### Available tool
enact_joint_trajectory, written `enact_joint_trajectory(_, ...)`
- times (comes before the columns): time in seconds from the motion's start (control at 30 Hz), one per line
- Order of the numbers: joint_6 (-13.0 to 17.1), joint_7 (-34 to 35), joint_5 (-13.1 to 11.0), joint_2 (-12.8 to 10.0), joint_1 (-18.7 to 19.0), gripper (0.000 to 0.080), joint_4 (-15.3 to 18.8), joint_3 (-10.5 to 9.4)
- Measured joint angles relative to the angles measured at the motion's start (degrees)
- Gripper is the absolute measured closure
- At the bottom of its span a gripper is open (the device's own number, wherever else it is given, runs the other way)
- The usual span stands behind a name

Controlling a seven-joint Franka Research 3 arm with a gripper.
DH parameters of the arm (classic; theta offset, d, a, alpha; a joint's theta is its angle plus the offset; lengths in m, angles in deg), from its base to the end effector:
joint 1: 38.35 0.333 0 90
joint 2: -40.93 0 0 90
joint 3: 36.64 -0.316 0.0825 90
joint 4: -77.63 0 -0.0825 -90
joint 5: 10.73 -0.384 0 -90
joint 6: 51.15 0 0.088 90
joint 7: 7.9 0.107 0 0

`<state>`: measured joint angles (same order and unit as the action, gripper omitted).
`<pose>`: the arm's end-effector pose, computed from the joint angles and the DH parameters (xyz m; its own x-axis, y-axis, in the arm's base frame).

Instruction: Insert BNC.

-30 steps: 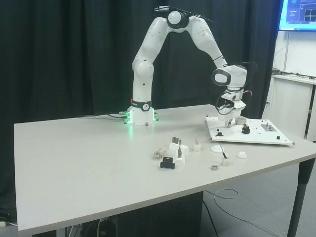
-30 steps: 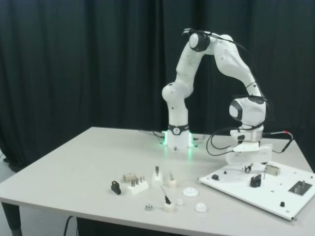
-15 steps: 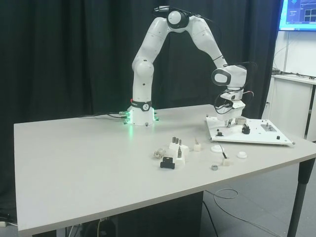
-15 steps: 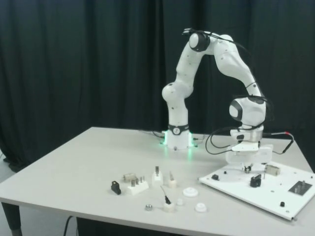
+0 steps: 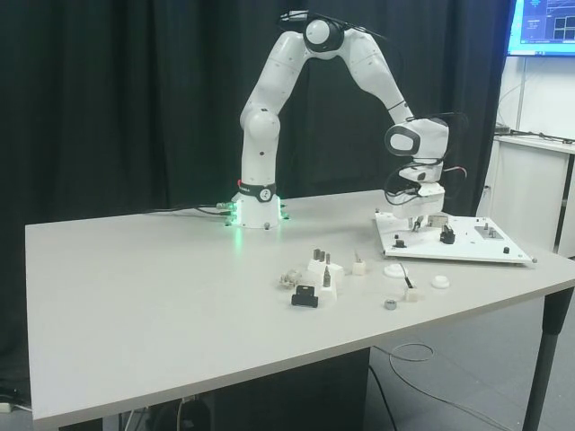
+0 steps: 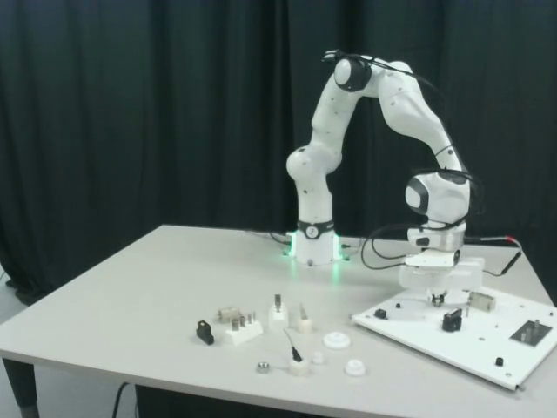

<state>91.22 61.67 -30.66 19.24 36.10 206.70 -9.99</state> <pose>0.3618 0.3872 0.2041 0.7966 -0.6025 -0.0484 -0.5986 -0.7975 0.0751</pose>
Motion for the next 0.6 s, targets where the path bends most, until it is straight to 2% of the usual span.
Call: enact_joint_trajectory(0.6,0.4,7.5,0.0,0.0,0.3,0.0678,0.2,0.17)
